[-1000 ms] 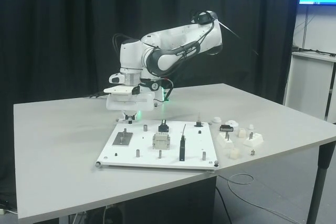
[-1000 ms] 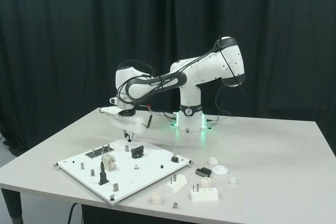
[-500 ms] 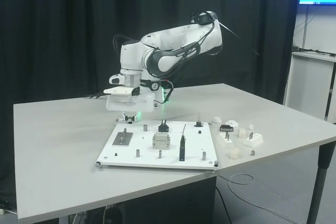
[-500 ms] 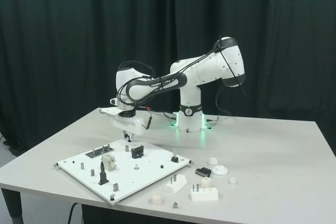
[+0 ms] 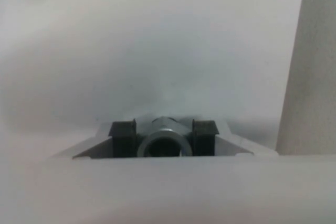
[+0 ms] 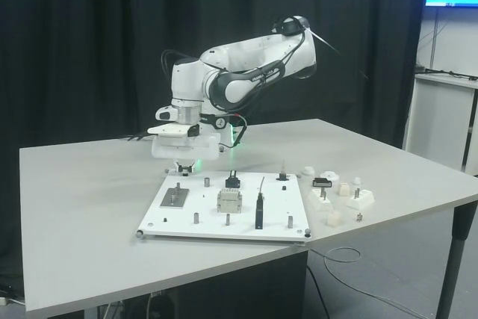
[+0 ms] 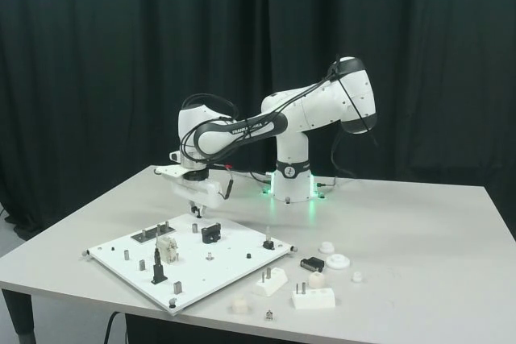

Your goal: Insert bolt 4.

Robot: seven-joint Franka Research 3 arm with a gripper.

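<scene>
1. The hand [image 5: 165, 139] is clamped on a grey bolt [image 5: 164, 141]; in the wrist view its two black fingers [image 5: 122, 139] press against either side of the bolt, whose round hollow end faces the camera.
2. In the room views the hand [image 6: 183, 165] hangs just above the far corner of a white board [image 6: 276, 211], the bolt held clear of the surface.
3. The white board [image 7: 234, 267] lies flat on the grey desk [image 6: 82, 207]. It carries several small upright grey pegs, a grey plate [image 6: 176, 197], a boxy connector block [image 6: 228, 201] and a few black fittings.
4. Beside the board, a cluster of small white parts [image 6: 340, 198] sits on the desk, well apart from the hand.
5. The white arm [image 7: 314, 114] rises from its base [image 7: 292, 187] at the back of the desk, bends at a high elbow and reaches forward and down, its wrist pointing the hand straight down. A green light glows at the base.
</scene>
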